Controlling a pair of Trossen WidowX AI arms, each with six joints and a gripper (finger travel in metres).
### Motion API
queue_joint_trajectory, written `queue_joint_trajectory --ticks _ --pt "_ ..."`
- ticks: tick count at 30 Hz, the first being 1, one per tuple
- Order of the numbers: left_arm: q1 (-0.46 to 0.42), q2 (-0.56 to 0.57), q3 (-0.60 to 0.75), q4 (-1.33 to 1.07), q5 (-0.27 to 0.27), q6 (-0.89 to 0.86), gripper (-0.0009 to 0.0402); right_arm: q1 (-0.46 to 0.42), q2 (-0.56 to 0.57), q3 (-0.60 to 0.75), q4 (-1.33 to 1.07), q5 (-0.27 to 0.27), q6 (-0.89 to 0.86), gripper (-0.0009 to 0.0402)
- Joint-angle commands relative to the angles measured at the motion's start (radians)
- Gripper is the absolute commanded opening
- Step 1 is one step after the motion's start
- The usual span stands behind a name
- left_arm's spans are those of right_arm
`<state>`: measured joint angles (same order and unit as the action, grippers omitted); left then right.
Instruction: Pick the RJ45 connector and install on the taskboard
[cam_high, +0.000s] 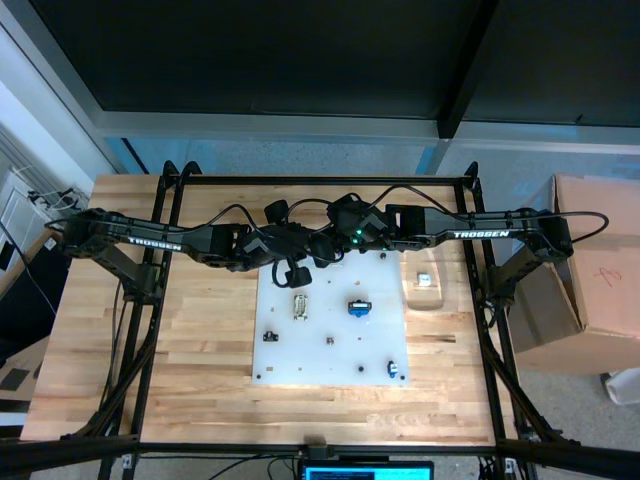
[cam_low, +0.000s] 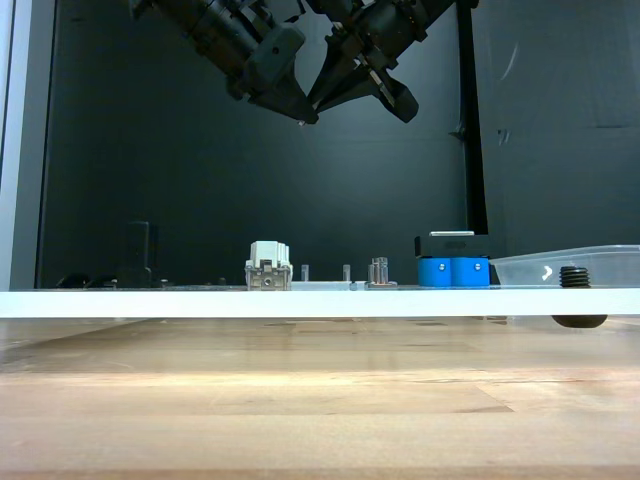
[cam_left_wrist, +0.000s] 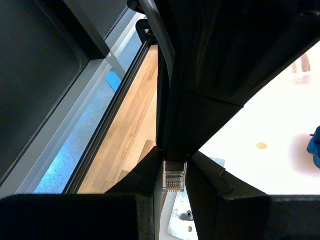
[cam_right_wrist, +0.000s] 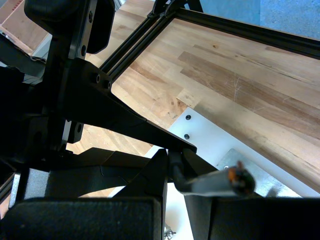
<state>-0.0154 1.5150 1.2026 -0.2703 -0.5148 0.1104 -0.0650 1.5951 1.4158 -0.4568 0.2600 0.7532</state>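
Two pincers: both up high over the far edge of the taskboard, tips meeting in mid-air
Left pincer: narrow, my fingers pinch the clear plug end of the RJ45 connector, contact rows visible to the wrist cam
Right pincer: narrow too, closed on the black boot, w/ the grey cable stub sticking out sideways
Connector: held by both, well clear of the board, not in any seat
Board: white, flat on the tabletop, w/ a blue part & a pale block on it; can't tell which socket takes the RJ45
Risk 1: two grips on one small part, so if either arm shifts out of sync the plug may twist or pop free & drop from height
Risk 2: if one grip opens while the other's pinch is shallow, plug could tilt & then not line up w/ its socket
Risk 3: fingers crowd each other, may bump
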Motion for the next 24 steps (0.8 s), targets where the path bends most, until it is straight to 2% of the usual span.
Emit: queue_joint_trajectory --ticks 1,5,12,15,19,24 --pt "0.0 -0.001 0.001 -0.003 0.027 0.0 0.0003 0.0 0.0 0.0 -0.001 0.002 -0.003 0.0004" --pt "0.0 -0.001 0.001 -0.003 0.026 0.0 0.0032 0.0 0.0 0.0 -0.002 0.002 -0.003 -0.0001" --pt "0.0 -0.001 0.001 -0.002 0.056 -0.012 0.0126 0.0 -0.002 0.0 -0.002 0.002 -0.007 0.0" --pt "-0.001 -0.003 0.001 -0.002 0.091 -0.032 0.0154 0.0 -0.004 0.0 -0.003 0.01 -0.021 0.0" --pt "-0.001 -0.004 0.001 -0.004 0.153 -0.047 0.0164 0.002 -0.016 0.0 -0.016 0.01 -0.046 0.0" --pt "-0.001 -0.004 0.001 -0.024 0.182 -0.068 0.015 0.013 -0.048 0.0 -0.116 0.011 -0.085 0.0"
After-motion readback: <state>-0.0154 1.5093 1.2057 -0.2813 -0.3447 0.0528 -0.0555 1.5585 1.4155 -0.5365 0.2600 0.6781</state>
